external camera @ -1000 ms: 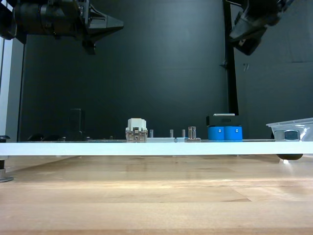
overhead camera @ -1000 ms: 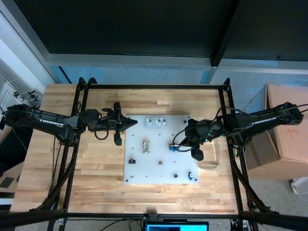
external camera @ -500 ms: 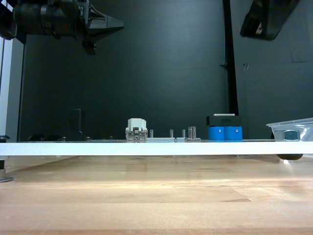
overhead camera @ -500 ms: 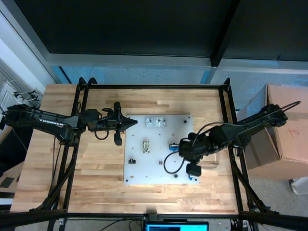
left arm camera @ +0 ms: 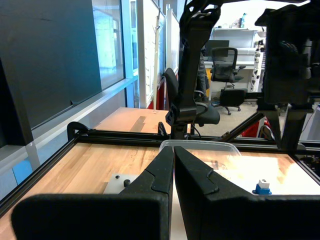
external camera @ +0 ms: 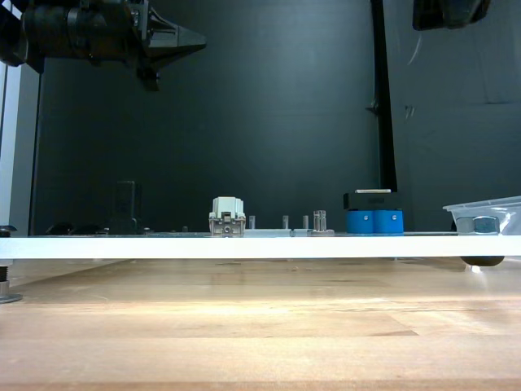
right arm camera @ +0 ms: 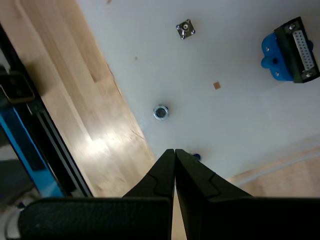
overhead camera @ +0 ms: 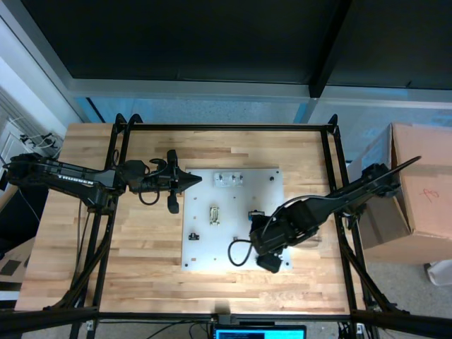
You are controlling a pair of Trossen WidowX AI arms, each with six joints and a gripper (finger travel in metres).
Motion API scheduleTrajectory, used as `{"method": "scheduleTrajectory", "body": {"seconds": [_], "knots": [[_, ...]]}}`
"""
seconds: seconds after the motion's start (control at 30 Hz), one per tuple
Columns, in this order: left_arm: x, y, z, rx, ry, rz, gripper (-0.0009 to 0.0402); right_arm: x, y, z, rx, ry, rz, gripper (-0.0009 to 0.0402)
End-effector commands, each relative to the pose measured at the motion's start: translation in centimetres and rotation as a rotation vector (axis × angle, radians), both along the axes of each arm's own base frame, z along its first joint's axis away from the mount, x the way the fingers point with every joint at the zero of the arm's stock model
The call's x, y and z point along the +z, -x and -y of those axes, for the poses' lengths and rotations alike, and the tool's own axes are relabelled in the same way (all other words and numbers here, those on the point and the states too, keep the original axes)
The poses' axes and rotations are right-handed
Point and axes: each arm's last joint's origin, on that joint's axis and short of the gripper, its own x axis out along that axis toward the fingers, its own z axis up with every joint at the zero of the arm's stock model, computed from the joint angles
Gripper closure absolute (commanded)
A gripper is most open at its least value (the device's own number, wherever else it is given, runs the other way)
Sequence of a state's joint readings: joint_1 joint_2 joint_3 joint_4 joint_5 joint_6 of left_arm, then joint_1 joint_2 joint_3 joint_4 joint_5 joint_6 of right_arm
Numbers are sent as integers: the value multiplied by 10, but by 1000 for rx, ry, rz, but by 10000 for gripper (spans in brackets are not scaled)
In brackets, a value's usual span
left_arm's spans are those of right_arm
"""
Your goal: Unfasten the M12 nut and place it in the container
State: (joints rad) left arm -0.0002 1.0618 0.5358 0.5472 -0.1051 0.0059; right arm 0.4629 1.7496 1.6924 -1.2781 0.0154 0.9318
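Observation:
The small silver M12 nut (right arm camera: 160, 112) sits on its stud near the near right edge of the white board (right arm camera: 225, 120), with nothing holding it. In the low view the nut (external camera: 485, 224) shows in front of the clear container (external camera: 492, 207). My right gripper (right arm camera: 175, 151) hangs shut and empty high above the board, pointing down beside the nut. From above, the right gripper (overhead camera: 270, 258) hides the stud. My left gripper (overhead camera: 199, 181) is shut and empty, held level in the air over the board's far left edge, far from the nut.
A blue connector block (right arm camera: 287, 52) and a small silver post (right arm camera: 185, 29) stand on the board. The low view shows a white plug housing (external camera: 226, 217) mid-board. A black frame rail (right arm camera: 30, 130) runs along the table's near edge. The container (left arm camera: 197, 145) lies right of the board.
My right arm has swung from the board's far right toward its near right edge and risen almost out of the low view. The left arm and the nut have not moved.

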Motion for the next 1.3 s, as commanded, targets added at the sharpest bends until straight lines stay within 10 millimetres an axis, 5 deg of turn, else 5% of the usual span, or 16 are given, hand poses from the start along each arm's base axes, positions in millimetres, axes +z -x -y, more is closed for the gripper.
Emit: {"method": "scheduleTrajectory", "body": {"seconds": [0.03, 0.47, 0.93, 1.3], "knots": [[0, 0, 0, 0, 0, 0, 393, -3, -8, -5, -32, -6, -24, 393], [0, 0, 0, 0, 0, 0, 393, -14, -18, -10, -54, 8, -52, 386], [0, 0, 0, 1, 0, 0, 393, -50, -42, -22, -52, 15, -57, 229], [0, 0, 0, 0, 0, 0, 393, -79, -56, -28, -55, 43, -85, 172]]}}
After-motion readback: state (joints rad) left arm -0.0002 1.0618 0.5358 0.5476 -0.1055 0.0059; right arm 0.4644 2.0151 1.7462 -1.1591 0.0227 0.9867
